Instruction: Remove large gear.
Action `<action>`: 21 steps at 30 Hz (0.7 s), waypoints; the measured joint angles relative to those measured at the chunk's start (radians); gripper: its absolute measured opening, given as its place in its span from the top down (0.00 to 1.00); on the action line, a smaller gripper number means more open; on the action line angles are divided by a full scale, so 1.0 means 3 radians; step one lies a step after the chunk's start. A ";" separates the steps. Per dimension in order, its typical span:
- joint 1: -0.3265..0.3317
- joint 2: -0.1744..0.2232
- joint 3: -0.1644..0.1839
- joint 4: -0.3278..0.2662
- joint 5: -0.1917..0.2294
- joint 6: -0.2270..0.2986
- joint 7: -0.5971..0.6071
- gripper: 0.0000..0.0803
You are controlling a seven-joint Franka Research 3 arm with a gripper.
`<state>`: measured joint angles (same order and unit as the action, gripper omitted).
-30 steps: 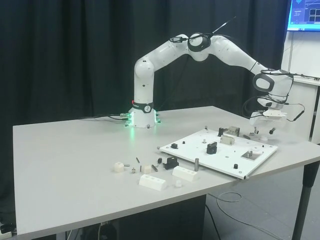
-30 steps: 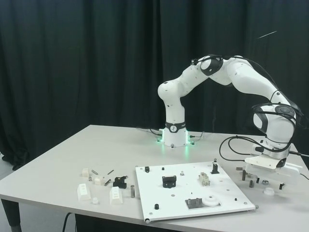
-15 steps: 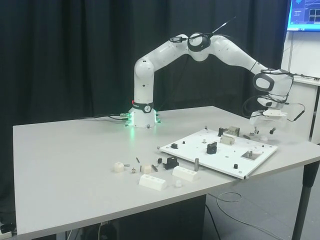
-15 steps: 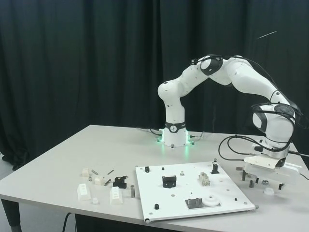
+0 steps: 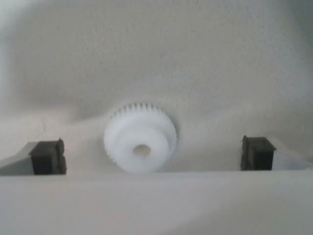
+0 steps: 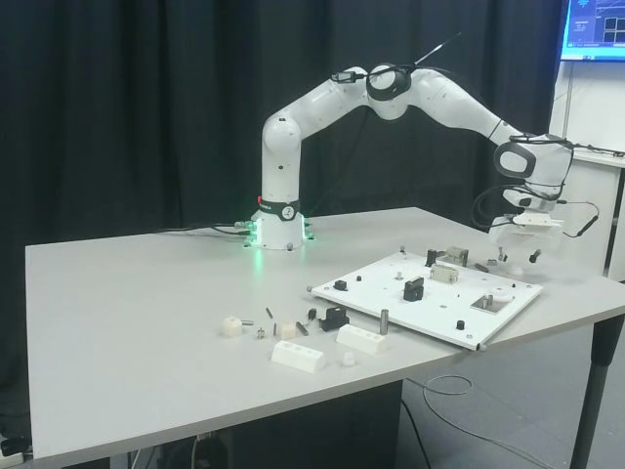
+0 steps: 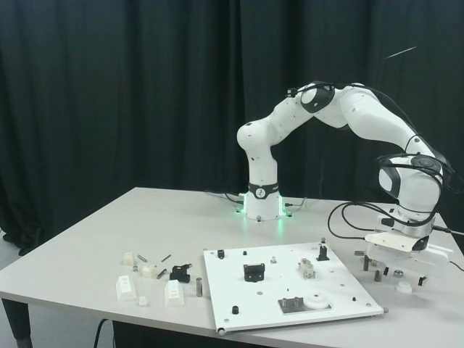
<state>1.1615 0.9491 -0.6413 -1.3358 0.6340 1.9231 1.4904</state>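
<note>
A white toothed gear with a centre hole lies flat on the grey table, between my two black fingertips and touching neither. My gripper is open and hovers just above it. From the second room view, this gear rests on the table to the right of the white board, under the gripper. Another white gear sits on the board beside a grey plate. In the first room view the gripper hangs past the board's far right corner.
The board carries black and grey fixtures, pegs and screws. Several small white blocks and black parts lie on the table left of it. Loose small parts rest near the gripper. The arm's base stands behind the board.
The gripper has risen a little, straight up from the gear on the table. The gear and the other parts have stayed where they were.
</note>
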 joint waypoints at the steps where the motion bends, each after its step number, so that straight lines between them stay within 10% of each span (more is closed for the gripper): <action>1: 0.0002 0.0000 -0.0006 0.0000 -0.0006 0.0008 0.0020 0.00; 21: 0.0004 0.0000 -0.0288 -0.0004 -0.0198 0.0057 0.0111 0.00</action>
<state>1.1626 0.9490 -0.7277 -1.3371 0.5746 1.9401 1.5237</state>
